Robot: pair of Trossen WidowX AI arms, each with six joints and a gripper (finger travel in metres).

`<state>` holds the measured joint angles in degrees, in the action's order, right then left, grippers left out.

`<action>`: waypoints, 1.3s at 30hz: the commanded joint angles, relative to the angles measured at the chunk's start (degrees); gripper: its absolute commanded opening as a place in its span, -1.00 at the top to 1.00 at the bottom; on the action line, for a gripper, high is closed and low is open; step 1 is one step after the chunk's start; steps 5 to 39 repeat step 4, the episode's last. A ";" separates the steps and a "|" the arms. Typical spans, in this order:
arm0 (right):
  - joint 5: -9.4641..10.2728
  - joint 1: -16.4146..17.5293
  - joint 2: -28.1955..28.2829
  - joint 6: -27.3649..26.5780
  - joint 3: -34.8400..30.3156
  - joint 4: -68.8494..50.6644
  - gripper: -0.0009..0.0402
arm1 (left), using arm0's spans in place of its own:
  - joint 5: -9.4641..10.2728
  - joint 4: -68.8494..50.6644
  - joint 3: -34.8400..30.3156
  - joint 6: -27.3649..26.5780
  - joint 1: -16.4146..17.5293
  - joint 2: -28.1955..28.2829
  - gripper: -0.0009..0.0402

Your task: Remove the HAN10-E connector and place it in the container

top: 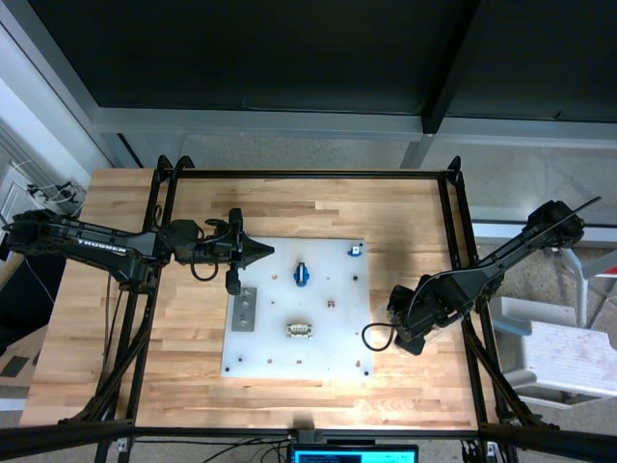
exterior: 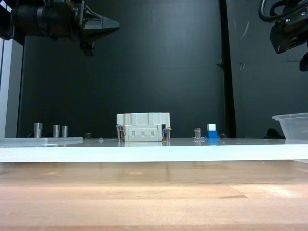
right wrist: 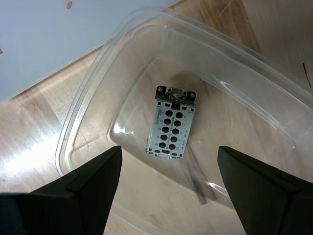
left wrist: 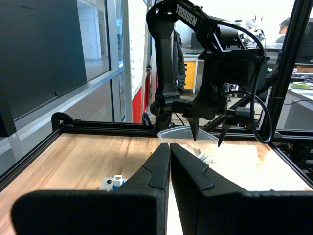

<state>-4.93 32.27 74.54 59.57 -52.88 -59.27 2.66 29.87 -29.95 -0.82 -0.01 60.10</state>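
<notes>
Right wrist view shows HAN10-E connector point(right wrist: 168, 128) lying in container point(right wrist: 84, 110), hidden in high view; right hand point(right wrist: 167, 152) spread above it; left hand point(left wrist: 169, 146) pressed together over board point(top: 328, 359).

"What hems in your right gripper point(left wrist: 207, 139)?"

"Its fingers stand spread over the container point(right wrist: 88, 98). The tub's walls ring the space under both fingers. The HAN10-E connector point(right wrist: 169, 128) lies on the floor between them, touching neither."

"And your left gripper point(top: 268, 251)?"

"It's high over the white board point(top: 337, 328), fingers pressed together. The grey bar point(top: 248, 309) sits well below the fingertips and the blue piece point(top: 301, 274) ahead of them, with open air between."
</notes>
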 commanded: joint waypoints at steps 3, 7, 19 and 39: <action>0.00 0.00 0.02 0.02 -0.02 0.00 -0.38 | -0.02 0.00 0.00 0.02 0.02 0.00 0.96; 0.00 0.02 0.02 0.04 -0.02 0.00 -0.38 | -0.02 0.00 0.00 0.02 0.02 0.00 0.96; 0.00 0.02 0.02 0.04 -0.02 0.00 -0.38 | -0.02 0.00 0.00 0.02 0.02 0.00 0.96; 0.00 0.02 0.02 0.04 -0.02 0.00 -0.38 | -0.02 0.00 0.00 0.02 0.02 0.00 0.96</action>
